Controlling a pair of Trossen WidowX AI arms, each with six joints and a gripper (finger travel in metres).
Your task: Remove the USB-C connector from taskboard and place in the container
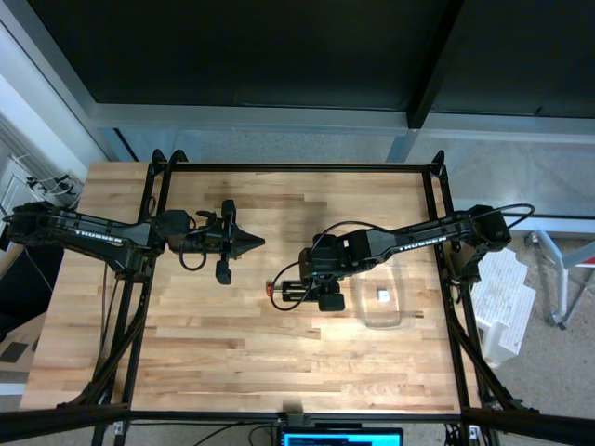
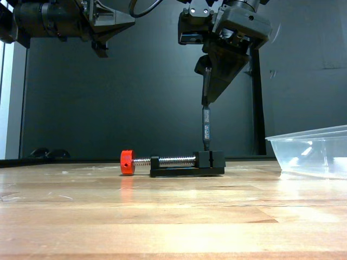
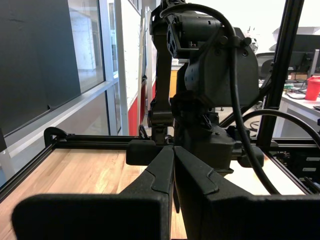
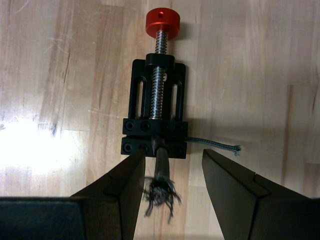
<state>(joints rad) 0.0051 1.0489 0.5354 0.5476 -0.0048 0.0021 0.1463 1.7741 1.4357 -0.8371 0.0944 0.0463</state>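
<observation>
The taskboard point(image 1: 293, 292) point(image 2: 179, 165) point(image 4: 137, 95) is a small black vise with a red knob point(image 2: 127, 162) point(image 4: 162, 21), lying on the wooden table. The USB-C connector point(image 2: 206, 130) point(image 4: 161, 165), a slim dark stick with a frayed top, stands upright in its clamp. My right gripper point(image 1: 314, 286) point(image 2: 206, 100) point(image 4: 173, 152) hangs just above the board, open, one finger on each side of the connector without touching it. The clear container point(image 1: 395, 321) point(image 2: 312, 149) sits just right of the board. My left gripper point(image 1: 258, 243) point(image 3: 173, 155) is shut and empty, held high to the left.
A small white cube point(image 1: 382, 295) lies inside the container. A thin grey braided cord point(image 4: 215, 144) lies on the table beside the clamp. Black frame rails point(image 1: 297, 168) border the table's back and sides.
</observation>
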